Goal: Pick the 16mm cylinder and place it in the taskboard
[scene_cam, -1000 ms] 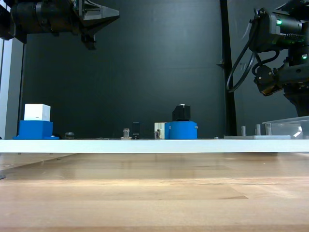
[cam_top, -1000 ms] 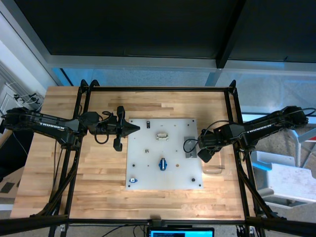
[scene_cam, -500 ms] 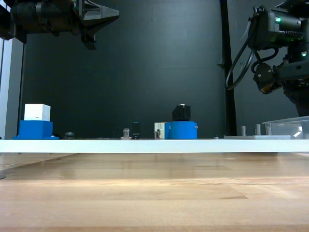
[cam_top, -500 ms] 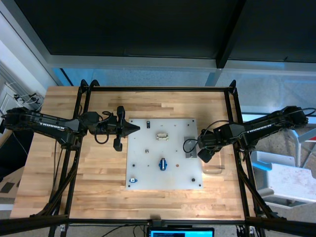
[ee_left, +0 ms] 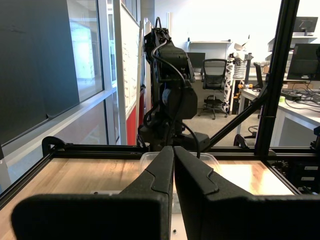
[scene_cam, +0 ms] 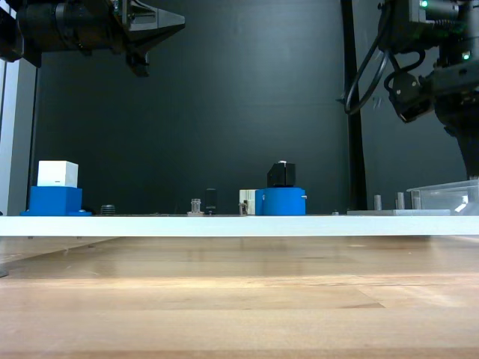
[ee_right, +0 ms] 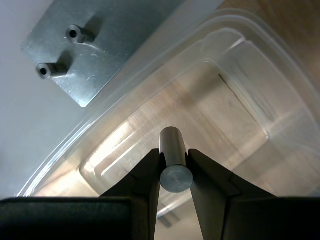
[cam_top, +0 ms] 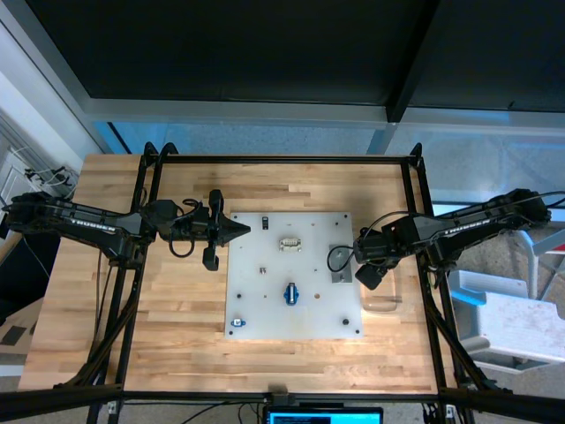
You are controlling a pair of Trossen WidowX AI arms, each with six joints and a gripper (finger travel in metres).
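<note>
Right hand (ee_right: 174, 153) clamps a short grey metal cylinder (ee_right: 174, 159) between its fingers, above the clear plastic tray (ee_right: 260, 95) just right of the large white square taskboard (cam_top: 265, 300). Left hand (cam_top: 237, 228), fingers pressed together, hangs raised over the board's left edge, above the wooden surface (cam_top: 177, 309).

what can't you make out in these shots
High view: the cylinder, hidden under the right gripper over the clear tray.
High view: which taskboard hole suits it, too small.
Left wrist view: taskboard, mostly blocked by the shut left gripper raised at its left edge.
</note>
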